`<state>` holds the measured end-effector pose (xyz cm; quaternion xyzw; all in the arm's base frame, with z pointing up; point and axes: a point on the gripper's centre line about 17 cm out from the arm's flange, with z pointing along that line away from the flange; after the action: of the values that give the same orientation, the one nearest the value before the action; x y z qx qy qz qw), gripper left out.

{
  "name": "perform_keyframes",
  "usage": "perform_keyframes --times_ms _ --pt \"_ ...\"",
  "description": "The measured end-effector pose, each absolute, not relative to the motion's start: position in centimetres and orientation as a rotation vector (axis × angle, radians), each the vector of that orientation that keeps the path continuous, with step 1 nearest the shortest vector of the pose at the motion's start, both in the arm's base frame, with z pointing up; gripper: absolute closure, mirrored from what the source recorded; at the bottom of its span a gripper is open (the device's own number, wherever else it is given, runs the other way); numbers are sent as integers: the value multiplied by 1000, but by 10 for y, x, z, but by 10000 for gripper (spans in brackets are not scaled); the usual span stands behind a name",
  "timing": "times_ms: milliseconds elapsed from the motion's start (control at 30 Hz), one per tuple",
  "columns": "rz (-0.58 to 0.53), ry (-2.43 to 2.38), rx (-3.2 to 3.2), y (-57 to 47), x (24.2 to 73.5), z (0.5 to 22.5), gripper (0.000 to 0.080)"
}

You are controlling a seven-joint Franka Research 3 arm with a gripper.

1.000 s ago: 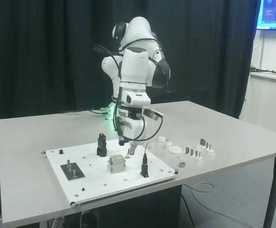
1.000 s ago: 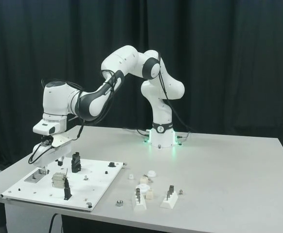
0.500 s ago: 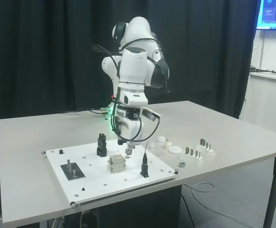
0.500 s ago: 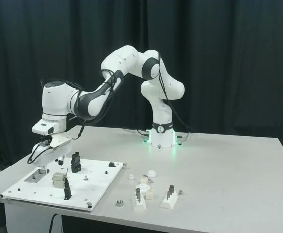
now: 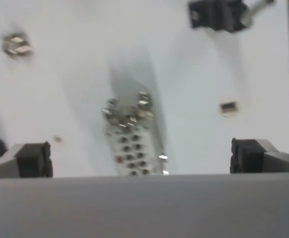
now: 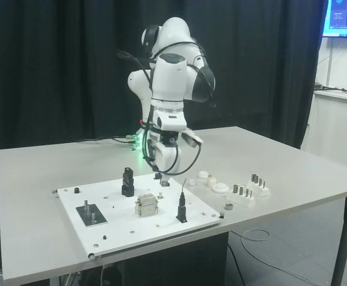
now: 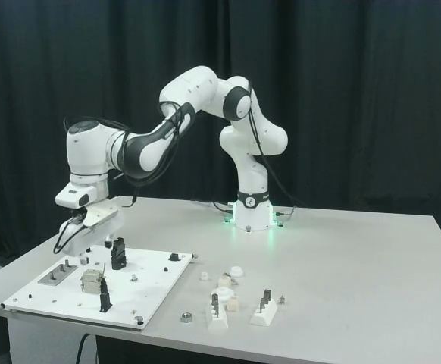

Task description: Pick round peg 4.

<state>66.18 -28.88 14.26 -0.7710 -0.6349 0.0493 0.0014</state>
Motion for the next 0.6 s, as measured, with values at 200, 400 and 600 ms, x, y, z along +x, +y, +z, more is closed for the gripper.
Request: perform_keyframes --times_ms 200,400,600 --pt "188 -1919 -2411 -270 647 153 3" --pt "221 -1838 -2441 -254 638 158 3" --pt "247 -1762 -2481 -236 631 156 3"
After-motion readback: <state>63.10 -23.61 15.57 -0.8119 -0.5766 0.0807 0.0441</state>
